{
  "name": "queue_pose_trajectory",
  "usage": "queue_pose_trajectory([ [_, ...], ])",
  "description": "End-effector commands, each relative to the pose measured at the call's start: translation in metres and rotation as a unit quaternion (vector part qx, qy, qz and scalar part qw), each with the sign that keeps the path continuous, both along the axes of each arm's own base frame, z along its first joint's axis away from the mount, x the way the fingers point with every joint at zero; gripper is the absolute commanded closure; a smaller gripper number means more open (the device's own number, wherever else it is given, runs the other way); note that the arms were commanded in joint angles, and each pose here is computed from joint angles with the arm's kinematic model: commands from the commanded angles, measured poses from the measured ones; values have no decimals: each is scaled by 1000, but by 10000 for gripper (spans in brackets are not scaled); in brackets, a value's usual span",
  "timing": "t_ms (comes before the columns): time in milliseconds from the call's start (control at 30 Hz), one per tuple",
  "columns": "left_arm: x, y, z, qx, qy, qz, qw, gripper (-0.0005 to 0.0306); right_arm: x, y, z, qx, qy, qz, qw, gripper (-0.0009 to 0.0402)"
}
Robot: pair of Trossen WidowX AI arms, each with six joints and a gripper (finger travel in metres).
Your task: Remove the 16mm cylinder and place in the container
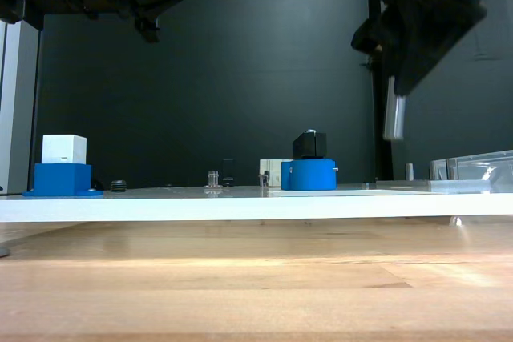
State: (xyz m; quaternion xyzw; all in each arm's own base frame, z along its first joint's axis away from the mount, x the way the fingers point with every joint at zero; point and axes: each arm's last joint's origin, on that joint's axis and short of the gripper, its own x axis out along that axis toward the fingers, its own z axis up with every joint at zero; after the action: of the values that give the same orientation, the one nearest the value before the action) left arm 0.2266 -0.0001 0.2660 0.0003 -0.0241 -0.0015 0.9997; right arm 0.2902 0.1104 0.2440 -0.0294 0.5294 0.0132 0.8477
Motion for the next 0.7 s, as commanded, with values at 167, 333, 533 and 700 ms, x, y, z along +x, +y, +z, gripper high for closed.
queue_pose_trajectory([
  [167,0,0,0,0,0,0,1000,300,-17,-7,18,-13,-5,-22,1000,381],
  [333,0,0,0,0,0,0,1000,300,-31,-8,28,-8,1,-33,999,381],
  [533,0,0,0,0,0,0,1000,300,-49,-11,32,2,13,-57,998,381],
  [700,0,0,0,0,0,0,1000,300,-67,-12,25,20,24,-88,996,381],
])
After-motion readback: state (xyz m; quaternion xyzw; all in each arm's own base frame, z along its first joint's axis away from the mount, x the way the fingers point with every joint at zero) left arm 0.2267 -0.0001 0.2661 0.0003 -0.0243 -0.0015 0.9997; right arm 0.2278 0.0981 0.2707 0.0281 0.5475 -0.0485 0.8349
